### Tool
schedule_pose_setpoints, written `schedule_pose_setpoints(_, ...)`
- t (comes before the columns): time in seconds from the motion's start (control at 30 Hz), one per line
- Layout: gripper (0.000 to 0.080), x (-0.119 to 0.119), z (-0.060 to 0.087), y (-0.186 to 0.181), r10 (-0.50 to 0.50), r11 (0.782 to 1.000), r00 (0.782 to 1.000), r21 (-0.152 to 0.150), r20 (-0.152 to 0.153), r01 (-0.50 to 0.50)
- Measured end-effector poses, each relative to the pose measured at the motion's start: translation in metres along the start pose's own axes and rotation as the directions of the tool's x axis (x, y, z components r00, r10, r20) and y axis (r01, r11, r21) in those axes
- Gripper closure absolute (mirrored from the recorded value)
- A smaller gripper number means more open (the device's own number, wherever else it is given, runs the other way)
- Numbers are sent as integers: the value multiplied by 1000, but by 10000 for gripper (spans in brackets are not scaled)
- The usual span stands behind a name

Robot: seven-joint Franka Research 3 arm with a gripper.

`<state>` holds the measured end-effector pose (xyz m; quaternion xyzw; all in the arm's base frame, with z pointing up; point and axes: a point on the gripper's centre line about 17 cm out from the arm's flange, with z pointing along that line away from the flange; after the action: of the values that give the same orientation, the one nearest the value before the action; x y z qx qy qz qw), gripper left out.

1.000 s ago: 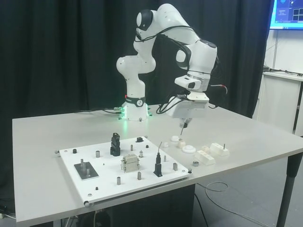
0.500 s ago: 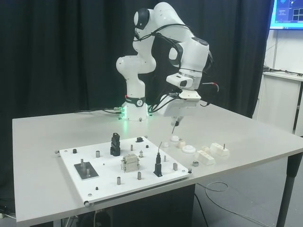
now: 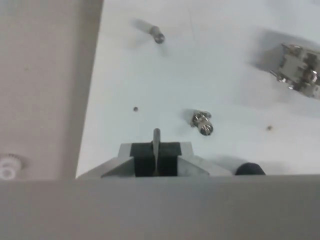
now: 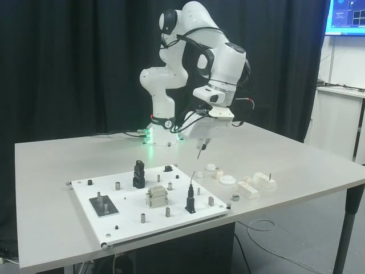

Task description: Insert round peg 1.

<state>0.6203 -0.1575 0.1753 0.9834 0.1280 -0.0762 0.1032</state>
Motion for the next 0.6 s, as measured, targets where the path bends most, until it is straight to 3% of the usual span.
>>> schedule_pose_setpoints(0.3,788,-11,-3,16,67,998,998,12,-3,-67)
schedule_pose_setpoints(0.6,788,-15,-8,20,91,995,995,44,-35,-89)
